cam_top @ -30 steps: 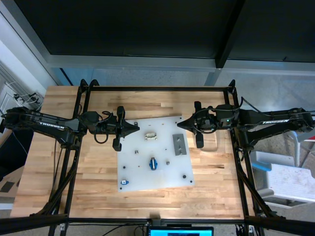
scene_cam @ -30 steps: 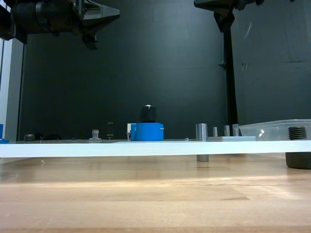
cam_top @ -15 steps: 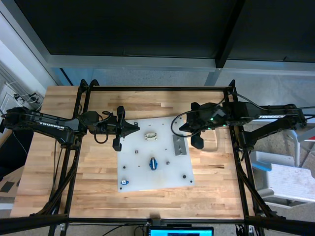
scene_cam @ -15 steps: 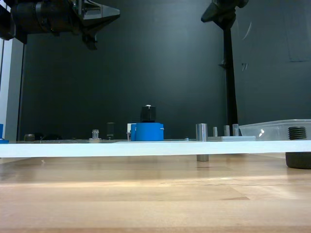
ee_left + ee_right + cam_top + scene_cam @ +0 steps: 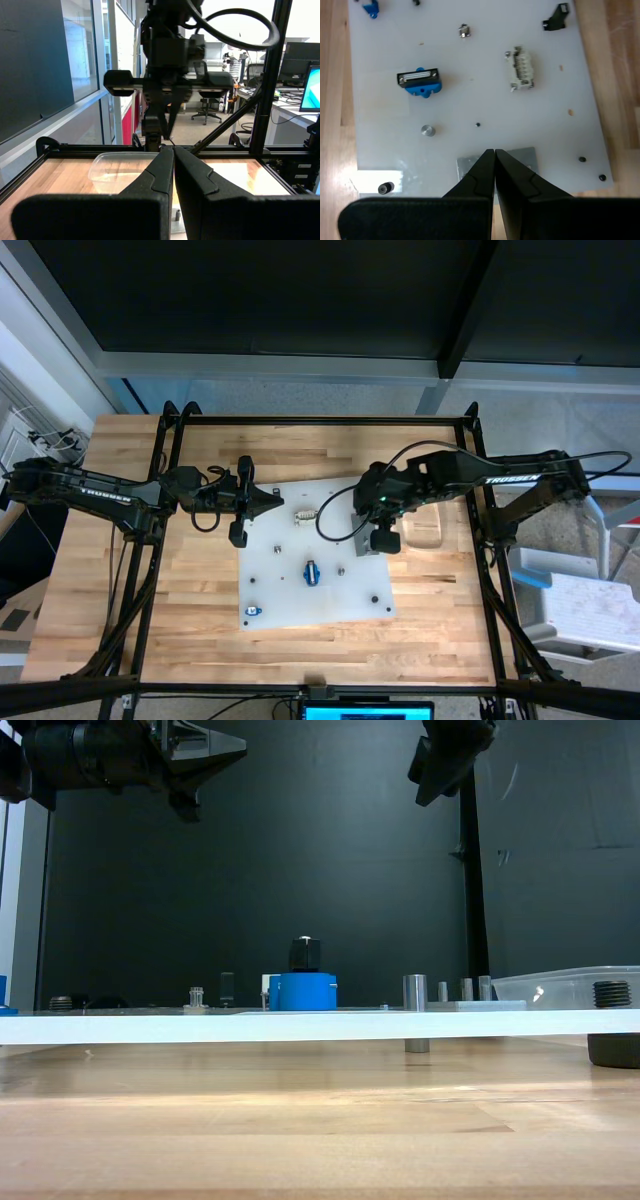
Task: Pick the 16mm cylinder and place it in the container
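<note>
Wood counter (image 5: 200, 640) carries the white task board (image 5: 285, 590) at mid-span. Left gripper (image 5: 173, 148) hangs high toward the counter's left edge, jaws pressed together, out of the work. Right gripper (image 5: 494, 151) hovers high over the board, jaws likewise pressed together and empty, tips above the grey block (image 5: 525, 157). Container (image 5: 428, 535) sits just beside the board, toward the counter's right edge. Blue connector (image 5: 419, 82) lies mid-board. 16mm cylinder (image 5: 427, 130) stands on the board between block and counter's near edge, untouched. Dark small peg (image 5: 383, 188) sits close by. Risks, judged:
- Descending with jaws unopened would butt the cylinder.
- Drifting to the dark peg or the block's pins means a wrong pick.
- A shallow pinch could drop the cylinder short of the container.
</note>
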`<state>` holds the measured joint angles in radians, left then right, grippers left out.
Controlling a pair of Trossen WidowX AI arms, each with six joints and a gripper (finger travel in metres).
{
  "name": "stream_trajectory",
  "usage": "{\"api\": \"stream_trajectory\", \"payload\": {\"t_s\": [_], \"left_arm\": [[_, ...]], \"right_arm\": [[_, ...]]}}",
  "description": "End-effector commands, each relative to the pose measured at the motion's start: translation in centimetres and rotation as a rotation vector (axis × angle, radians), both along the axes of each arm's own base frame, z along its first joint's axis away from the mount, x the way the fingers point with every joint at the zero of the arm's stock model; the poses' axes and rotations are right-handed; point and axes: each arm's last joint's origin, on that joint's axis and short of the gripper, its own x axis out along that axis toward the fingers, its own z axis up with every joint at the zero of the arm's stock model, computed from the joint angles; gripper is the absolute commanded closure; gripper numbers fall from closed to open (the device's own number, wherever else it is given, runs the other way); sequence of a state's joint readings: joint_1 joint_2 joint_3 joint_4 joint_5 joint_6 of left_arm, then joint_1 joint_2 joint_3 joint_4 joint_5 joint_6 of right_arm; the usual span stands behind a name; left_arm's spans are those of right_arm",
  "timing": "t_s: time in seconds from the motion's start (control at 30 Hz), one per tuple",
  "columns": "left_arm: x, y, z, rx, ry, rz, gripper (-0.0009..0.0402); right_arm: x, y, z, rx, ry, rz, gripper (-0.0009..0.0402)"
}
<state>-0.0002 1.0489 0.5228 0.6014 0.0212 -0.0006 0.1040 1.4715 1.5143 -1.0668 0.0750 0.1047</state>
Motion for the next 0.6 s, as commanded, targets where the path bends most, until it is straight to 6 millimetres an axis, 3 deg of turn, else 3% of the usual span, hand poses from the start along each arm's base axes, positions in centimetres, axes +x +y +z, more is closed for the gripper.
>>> {"api": "stream_trajectory", "payload": {"t_s": [0.03, 0.6], "left_arm": [[0.0, 0.0, 0.0, 0.0, 0.0, 0.0, 0.0393], [0.0, 0.0, 0.0, 0.0, 0.0, 0.0, 0.0393]], "right_arm": [[0.8, 0.5, -0.3, -0.009, 0.026, 0.02, 0.0393], [4.0, 3.9, -3.8, -0.03, 0.166, 0.106, 0.0393]]}}
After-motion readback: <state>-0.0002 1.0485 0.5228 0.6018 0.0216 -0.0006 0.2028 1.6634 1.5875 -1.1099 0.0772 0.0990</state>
